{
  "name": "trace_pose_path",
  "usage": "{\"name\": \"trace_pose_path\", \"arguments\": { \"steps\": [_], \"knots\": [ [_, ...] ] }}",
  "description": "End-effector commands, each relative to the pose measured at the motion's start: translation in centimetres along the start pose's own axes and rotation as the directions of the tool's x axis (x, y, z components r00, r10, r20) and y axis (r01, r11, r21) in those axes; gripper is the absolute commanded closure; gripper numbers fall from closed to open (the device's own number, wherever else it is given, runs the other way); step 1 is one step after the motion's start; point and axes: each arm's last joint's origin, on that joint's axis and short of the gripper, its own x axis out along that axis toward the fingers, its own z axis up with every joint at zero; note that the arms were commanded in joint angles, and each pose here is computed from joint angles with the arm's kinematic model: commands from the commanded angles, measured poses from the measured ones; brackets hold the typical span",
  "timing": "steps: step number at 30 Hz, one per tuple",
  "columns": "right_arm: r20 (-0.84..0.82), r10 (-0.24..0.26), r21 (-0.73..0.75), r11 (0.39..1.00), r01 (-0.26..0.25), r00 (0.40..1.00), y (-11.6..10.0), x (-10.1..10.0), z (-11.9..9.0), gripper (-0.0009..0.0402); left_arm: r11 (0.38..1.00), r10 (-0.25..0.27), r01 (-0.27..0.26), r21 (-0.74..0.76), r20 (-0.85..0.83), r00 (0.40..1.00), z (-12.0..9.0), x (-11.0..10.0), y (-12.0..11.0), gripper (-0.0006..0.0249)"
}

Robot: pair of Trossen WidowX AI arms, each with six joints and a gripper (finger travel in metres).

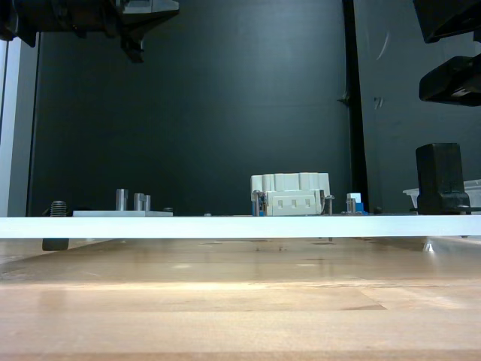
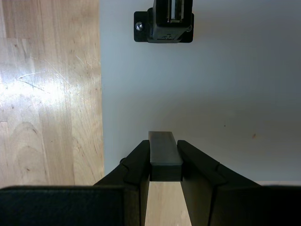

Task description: Pick the 16mm bar and install on taskboard

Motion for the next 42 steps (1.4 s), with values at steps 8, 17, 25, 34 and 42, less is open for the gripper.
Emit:
{"name": "trace_pose_path", "arguments": {
  "steps": [8, 17, 25, 34, 42],
  "knots": [
    [0.004, -0.002, 0.007, 1.000, 0.001, 1.000, -0.18, 0.03, 0.15, 0.0382, 1.000, 0.000, 0.000, 0.000, 0.000, 1.000, 0.00, 0.00, 0.01, 0.0242],
    [-0.001, -0.004, -0.007, 1.000, 0.004, 1.000, -0.28, 0.14, 0.08, 0.0382, 1.000, 0.000, 0.000, 0.000, 0.000, 1.000, 0.00, 0.00, 0.00, 0.0242],
    [0.001, -0.004, 0.007, 1.000, 0.004, 1.000, -0.44, 0.10, 0.12, 0.0382, 1.000, 0.000, 0.000, 0.000, 0.000, 1.000, 0.00, 0.00, 0.01, 0.0242],
    [0.002, -0.005, 0.054, 0.999, 0.005, 1.000, -0.57, 0.08, 0.18, 0.0382, 1.000, 0.000, 0.000, 0.000, 0.000, 1.000, 0.00, 0.00, 0.00, 0.0242],
    [0.000, -0.008, 0.004, 1.000, 0.008, 1.000, -0.72, -0.22, 0.07, 0.0382, 1.000, 0.000, 0.000, 0.000, 0.000, 1.000, 0.00, 0.00, 0.00, 0.0242]
  ]
}}
